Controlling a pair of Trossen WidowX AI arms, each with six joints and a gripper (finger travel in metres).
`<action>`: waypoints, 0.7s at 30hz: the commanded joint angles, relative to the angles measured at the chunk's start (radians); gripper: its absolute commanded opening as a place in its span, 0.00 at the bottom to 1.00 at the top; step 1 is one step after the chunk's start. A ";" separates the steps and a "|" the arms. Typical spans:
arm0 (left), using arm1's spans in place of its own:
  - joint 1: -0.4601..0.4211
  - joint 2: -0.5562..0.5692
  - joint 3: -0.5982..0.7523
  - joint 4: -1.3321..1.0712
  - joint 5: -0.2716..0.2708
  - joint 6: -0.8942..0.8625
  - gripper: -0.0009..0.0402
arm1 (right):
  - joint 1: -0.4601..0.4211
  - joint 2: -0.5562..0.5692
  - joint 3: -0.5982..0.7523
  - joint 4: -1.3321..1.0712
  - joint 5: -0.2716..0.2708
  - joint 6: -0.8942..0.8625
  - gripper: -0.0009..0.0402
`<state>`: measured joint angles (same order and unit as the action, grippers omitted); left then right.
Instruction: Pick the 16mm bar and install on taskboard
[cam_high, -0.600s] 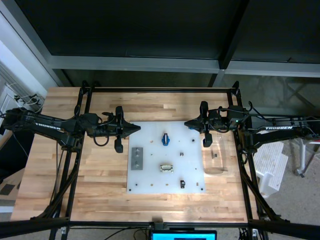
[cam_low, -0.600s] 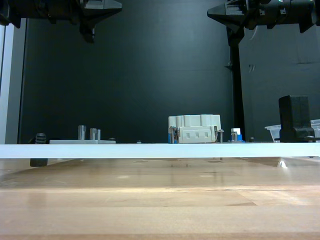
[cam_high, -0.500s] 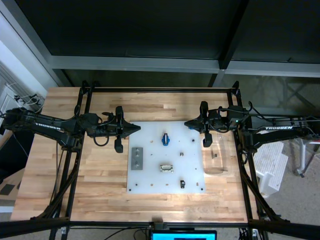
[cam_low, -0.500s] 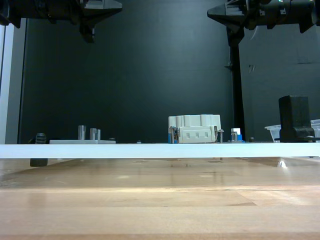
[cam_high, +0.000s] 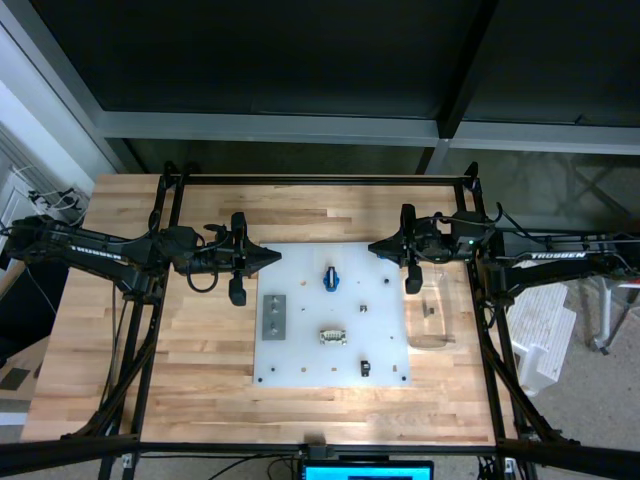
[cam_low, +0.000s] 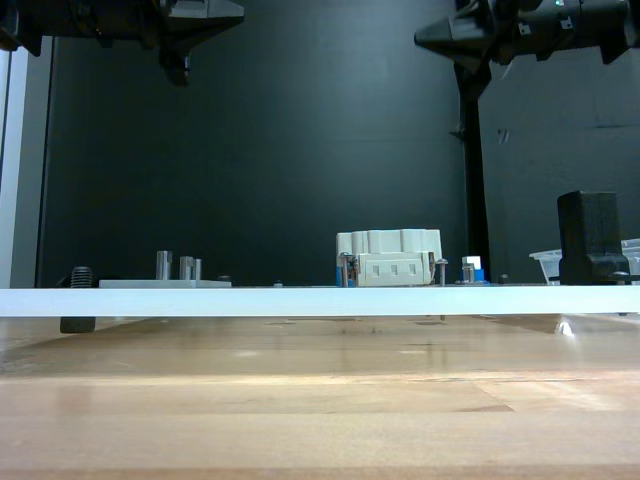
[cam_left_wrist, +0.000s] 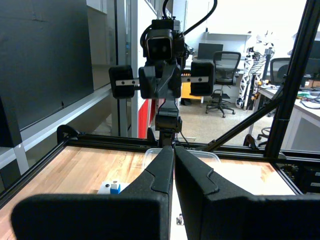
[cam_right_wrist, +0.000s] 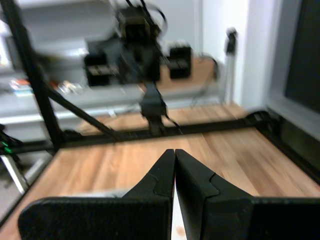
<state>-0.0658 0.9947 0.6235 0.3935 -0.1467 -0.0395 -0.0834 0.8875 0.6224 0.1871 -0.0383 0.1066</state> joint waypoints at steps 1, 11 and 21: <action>0.000 0.000 0.000 0.000 0.000 0.000 0.02 | 0.001 0.000 0.041 -0.142 0.021 0.025 0.02; 0.000 0.000 0.000 0.000 0.000 0.000 0.02 | 0.003 0.030 0.195 -0.589 0.043 0.079 0.02; 0.000 0.000 0.000 0.000 0.000 0.000 0.02 | 0.008 0.180 0.371 -1.019 0.046 0.151 0.02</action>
